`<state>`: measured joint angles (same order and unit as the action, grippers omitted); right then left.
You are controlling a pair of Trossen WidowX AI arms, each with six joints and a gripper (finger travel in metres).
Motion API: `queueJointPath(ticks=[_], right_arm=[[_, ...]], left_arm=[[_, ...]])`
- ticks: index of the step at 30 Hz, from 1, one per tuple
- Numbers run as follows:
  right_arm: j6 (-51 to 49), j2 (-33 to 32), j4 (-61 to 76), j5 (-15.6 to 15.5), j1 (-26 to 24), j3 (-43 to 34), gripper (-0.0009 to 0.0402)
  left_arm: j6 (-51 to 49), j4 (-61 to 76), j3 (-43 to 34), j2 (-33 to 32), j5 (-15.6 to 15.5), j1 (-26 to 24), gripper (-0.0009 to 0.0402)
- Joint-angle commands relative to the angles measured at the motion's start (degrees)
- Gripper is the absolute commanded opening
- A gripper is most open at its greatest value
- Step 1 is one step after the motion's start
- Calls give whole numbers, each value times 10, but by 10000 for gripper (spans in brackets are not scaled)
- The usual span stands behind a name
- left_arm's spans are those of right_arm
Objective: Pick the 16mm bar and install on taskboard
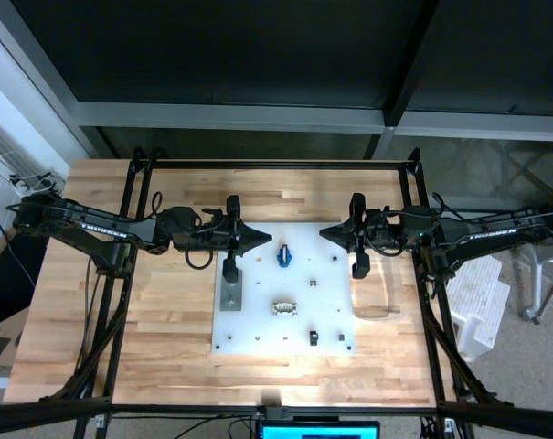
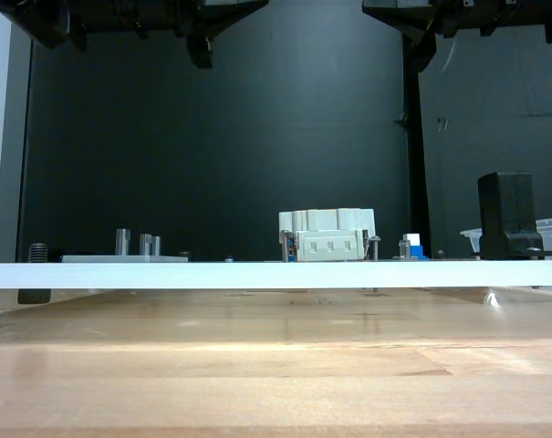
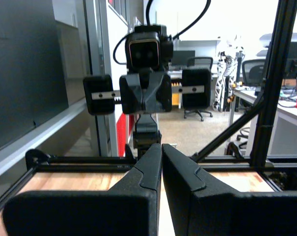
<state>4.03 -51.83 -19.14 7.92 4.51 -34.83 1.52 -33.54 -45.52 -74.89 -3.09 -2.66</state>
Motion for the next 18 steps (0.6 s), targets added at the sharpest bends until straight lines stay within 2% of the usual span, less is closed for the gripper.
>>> queueJointPath(ticks=[1, 4, 10, 18], right_arm=[[0, 0, 0, 0, 0, 0, 0], [-3, 0, 0, 0, 0, 0, 0], [-8, 0, 0, 0, 0, 0, 0], [-11, 0, 5, 0, 0, 0, 0]], left_arm=[[-13, 0, 0, 0, -1, 0, -1], [-16, 0, 0, 0, -12, 0, -1], [-23, 3, 0, 3, -11, 1, -1], [-39, 66, 2, 43, -14, 3, -1]])
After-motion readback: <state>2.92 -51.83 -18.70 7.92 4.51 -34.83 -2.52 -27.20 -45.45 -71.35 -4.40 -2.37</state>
